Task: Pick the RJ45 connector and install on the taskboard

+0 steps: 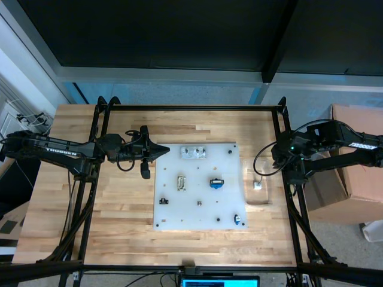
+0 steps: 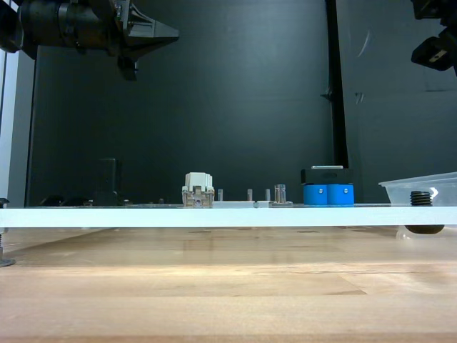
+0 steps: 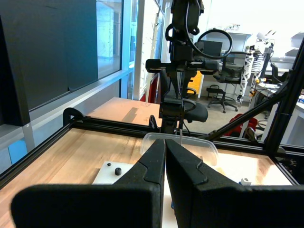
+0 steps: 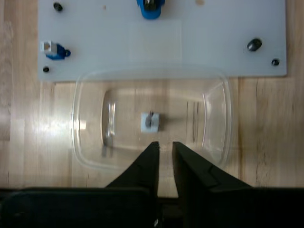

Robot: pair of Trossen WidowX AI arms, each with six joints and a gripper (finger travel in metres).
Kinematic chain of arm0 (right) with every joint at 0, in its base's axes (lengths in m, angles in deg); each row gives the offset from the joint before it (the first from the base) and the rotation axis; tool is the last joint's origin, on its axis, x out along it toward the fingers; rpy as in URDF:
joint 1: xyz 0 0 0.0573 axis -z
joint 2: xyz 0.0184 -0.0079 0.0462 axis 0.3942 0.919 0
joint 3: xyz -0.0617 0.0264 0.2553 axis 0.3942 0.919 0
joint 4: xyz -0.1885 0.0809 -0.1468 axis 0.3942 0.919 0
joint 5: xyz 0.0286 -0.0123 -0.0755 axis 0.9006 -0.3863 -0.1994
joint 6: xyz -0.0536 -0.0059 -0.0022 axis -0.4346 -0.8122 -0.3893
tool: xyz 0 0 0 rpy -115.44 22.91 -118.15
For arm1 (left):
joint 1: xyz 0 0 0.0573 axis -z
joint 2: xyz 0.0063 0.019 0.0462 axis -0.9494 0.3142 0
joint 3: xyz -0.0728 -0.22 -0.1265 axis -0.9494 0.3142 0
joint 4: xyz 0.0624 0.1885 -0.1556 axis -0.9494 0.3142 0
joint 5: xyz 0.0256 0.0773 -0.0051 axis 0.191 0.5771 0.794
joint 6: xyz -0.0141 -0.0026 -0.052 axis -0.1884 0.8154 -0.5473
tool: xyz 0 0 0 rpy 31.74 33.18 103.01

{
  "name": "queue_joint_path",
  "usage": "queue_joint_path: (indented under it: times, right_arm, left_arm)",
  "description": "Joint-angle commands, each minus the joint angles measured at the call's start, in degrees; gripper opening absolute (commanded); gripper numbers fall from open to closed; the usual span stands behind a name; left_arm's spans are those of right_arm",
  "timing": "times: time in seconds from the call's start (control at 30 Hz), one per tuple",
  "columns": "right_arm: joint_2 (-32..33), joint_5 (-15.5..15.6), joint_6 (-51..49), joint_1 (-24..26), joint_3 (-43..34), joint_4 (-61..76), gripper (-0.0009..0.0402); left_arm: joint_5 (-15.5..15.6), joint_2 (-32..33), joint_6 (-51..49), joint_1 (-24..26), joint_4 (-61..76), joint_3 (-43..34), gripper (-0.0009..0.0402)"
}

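The RJ45 connector (image 4: pixel 149 121), a small white block, lies free inside a clear plastic tray (image 4: pixel 213 137) on the table, just right of the white task board (image 1: pixel 173 209). In the high view the connector (image 1: pixel 257 185) is clear of the board. My right gripper (image 4: pixel 165 148) hangs above the tray, a little off the connector, fingers a small gap apart with nothing between them. My left gripper (image 1: pixel 163 149) is shut and empty, held high over the board's left edge and pointing right. A blue and white socket (image 4: pixel 53 48) sits at the board's near right corner.
The board carries a blue block (image 1: pixel 216 183), a beige connector (image 1: pixel 181 183), a metal bracket (image 1: pixel 193 153) and small black knobs (image 4: pixel 255 44). A black frame (image 1: pixel 191 108) rings the table. A cardboard box (image 1: pixel 353 179) stands beyond the right edge.
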Motion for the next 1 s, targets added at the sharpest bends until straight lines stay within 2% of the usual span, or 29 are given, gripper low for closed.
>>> queue_joint_path:
  times: [0.03, 0.2, 0.43, 0.53, 0.7, 1.0]
  right_arm:
    - [0.5, -0.72, 1.36, -0.07, 0.13, 0.55, 0.0086]
    - [3.67, -3.52, 2.84, -0.87, 1.88, 1.01, 0.0137]
    - [8.09, -3.72, 5.75, -5.44, 6.1, -2.91, 0.0188]
    - [9.64, -4.66, 7.48, -7.67, 8.76, -4.72, 0.0198]
    - [11.17, -4.5, 10.01, -11.15, 13.57, -11.17, 0.0201]
    - [13.51, -4.33, 11.54, -12.48, 19.06, -19.04, 0.02]
  left_arm:
    - [-0.02, 0.0, 0.02, 0.0, 0.0, 0.0, 0.0]
    - [-0.02, 0.02, 0.02, 0.0, 0.0, 0.0, 0.0]
    - [0.0, 0.02, 0.02, -0.02, 0.0, 0.0, 0.0]
    - [-0.02, 0.02, 0.02, -0.02, 0.0, 0.0, 0.0]
    - [-0.02, 0.0, 0.02, -0.02, -0.04, 0.0, 0.0]
    - [-0.02, 0.0, 0.02, -0.02, 0.0, 0.0, 0.0]
